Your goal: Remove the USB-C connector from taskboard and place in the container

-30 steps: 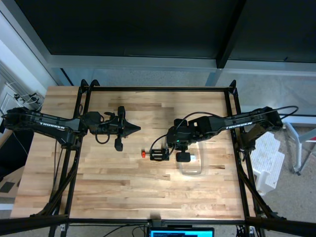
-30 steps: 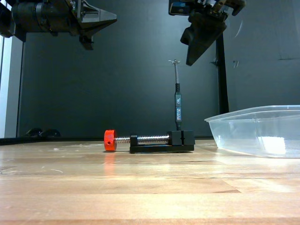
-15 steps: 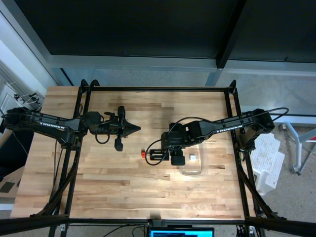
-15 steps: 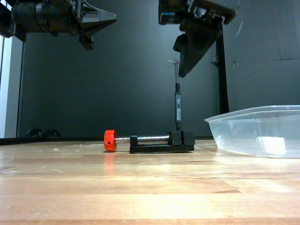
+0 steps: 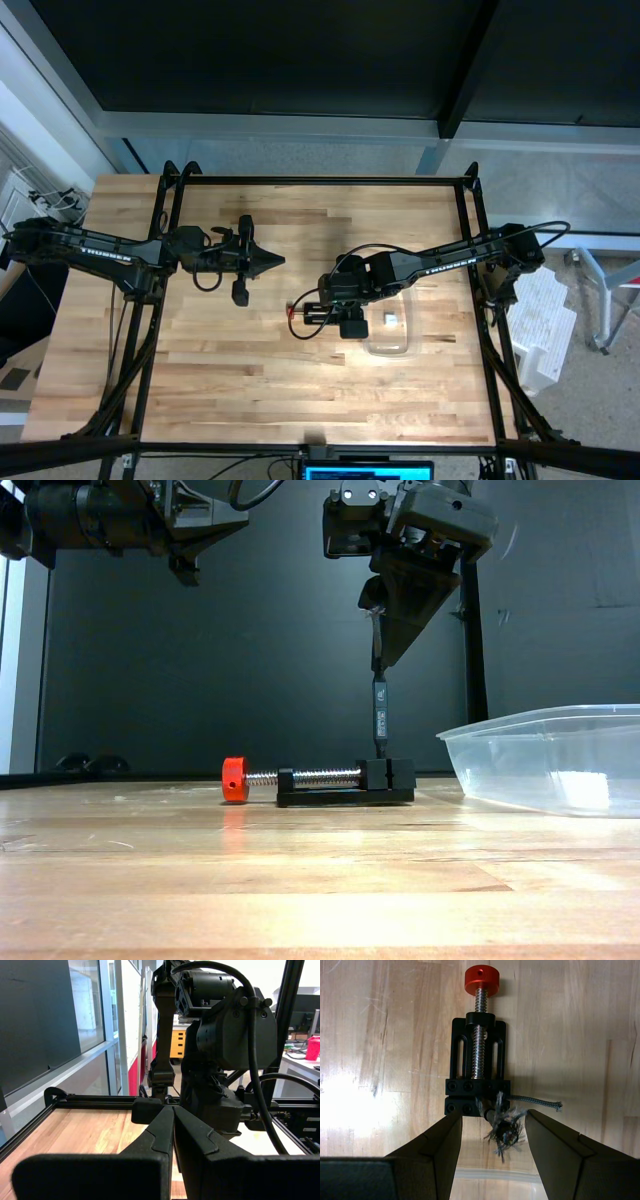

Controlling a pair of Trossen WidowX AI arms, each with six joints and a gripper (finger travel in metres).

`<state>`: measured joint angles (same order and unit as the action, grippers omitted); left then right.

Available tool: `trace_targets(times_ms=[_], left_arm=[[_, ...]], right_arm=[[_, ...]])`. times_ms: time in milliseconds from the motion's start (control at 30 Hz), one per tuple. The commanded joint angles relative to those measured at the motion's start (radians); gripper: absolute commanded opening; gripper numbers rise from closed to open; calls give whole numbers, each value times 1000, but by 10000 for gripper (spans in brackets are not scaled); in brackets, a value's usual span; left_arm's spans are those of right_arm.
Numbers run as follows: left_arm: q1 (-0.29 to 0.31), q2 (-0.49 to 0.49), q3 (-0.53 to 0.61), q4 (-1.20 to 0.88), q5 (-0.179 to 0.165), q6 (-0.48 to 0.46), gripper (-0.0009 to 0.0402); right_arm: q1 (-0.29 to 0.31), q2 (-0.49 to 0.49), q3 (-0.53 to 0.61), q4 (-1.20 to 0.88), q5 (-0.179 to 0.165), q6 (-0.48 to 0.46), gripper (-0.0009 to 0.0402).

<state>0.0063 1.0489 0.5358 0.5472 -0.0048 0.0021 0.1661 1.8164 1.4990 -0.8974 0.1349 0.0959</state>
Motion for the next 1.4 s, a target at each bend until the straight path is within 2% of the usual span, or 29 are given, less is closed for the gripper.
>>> trace_targets(times_ms=[33,800,1400], left_arm=[[0,0,0,1,0,0,0],[0,0,0,0,0,0,0],[0,0,0,0,0,0,0]], right_arm=[[2,13,-1,3,-4,0,174],[6,50,-5,36,-5,-3,142],[6,50,-5,29,-5,-9,82]])
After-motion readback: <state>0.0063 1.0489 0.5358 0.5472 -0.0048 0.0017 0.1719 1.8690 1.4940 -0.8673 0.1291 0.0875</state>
